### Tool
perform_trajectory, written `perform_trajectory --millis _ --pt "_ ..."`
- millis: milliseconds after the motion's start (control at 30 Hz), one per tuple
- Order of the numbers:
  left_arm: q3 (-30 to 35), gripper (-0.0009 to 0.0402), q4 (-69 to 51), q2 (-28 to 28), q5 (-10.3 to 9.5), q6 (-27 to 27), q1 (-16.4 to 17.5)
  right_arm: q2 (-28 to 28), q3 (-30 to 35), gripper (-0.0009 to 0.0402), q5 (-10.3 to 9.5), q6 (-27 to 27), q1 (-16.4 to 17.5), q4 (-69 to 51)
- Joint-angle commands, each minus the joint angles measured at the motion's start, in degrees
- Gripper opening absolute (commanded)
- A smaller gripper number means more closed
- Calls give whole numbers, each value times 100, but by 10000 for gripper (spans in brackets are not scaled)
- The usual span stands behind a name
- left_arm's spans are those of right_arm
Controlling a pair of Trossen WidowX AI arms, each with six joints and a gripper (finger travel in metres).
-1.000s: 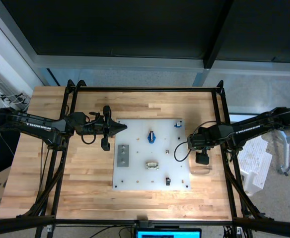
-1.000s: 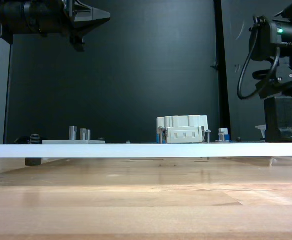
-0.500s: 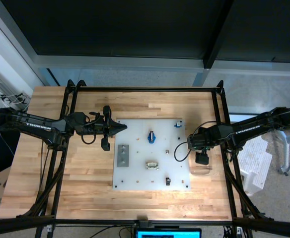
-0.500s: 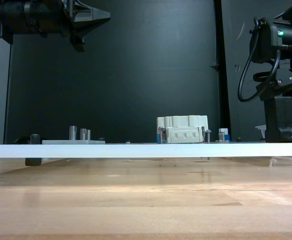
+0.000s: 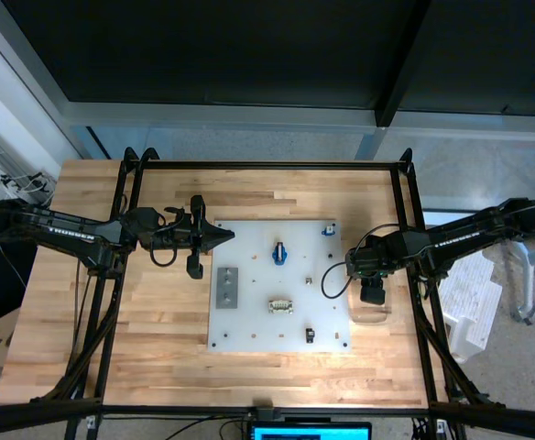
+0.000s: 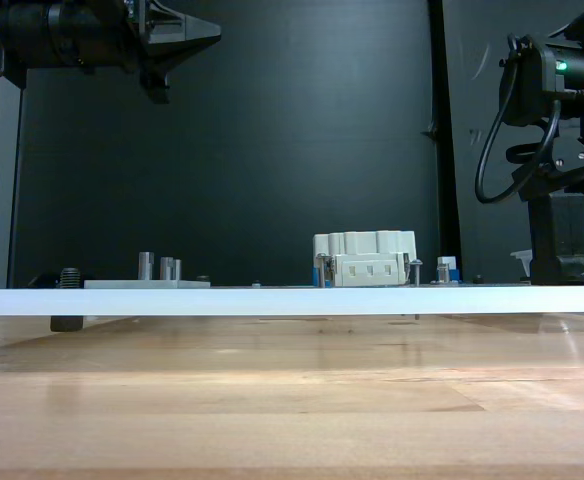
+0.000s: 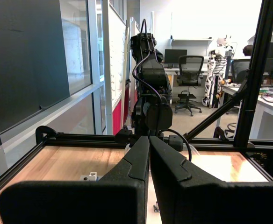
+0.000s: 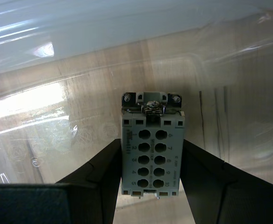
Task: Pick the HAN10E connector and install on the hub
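Shifted, right hand (image 5: 371,293) clamps HAN10E connector (image 8: 150,154); left hand (image 7: 149,139) closed aloft.

Pale grey-beige on the HAN10E connector (image 8: 151,149), with two columns of five dark round holes, tiny dark numerals beside them and silvery metal at one end. Black on the right gripper (image 5: 372,295) over the colourless, glossy clear tray (image 5: 375,320). Black too on the left gripper (image 5: 227,236) at the board's far left corner. Beige-grey on the hub (image 5: 281,306). White on the board (image 5: 249,341). Mid grey on the metal block (image 5: 226,287), bright blue on the small part (image 5: 279,253). Light wood in long plank stripes across the table (image 5: 158,357).
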Motion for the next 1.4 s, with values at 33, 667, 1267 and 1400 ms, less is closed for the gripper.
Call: perform_trajectory --millis 33,667,1267,1400 --pt "2 0 0 0 0 0 0 -2 7 119 0 2 2 0" --pt "2 0 0 0 0 0 2 -245 920 37 44 -70 20 -1003" --pt "2 0 0 0 0 0 0 -122 1978 34 -20 -22 153 -1834" --pt "2 0 0 0 0 0 0 284 2332 35 -4 -72 323 -1808"
